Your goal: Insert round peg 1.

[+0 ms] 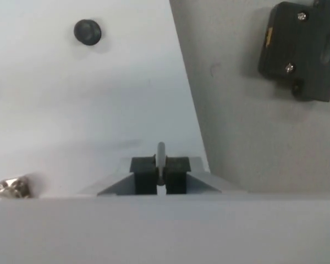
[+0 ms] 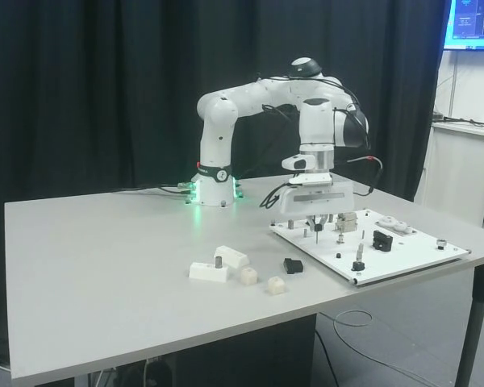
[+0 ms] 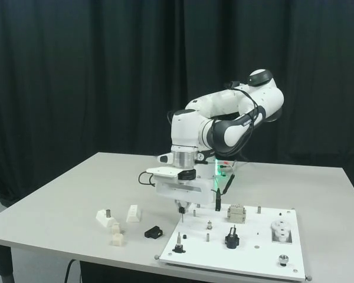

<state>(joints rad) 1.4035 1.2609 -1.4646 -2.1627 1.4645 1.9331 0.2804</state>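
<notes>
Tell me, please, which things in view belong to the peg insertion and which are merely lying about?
Part of the job:
- gripper, shut on the round peg
- white board, over which the peg hangs

Just lying about:
- white blocks on the grey table
- small black part beside them
- black connector off the board's edge

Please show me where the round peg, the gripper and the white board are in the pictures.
round peg (image 1: 161,153): wrist view, on its grey shaft above the fingers.
gripper (image 1: 161,175): wrist view, midway between the black fingertips, shut on the peg.
white board (image 3: 253,259): second room view, on a bare part near its front edge.
</notes>
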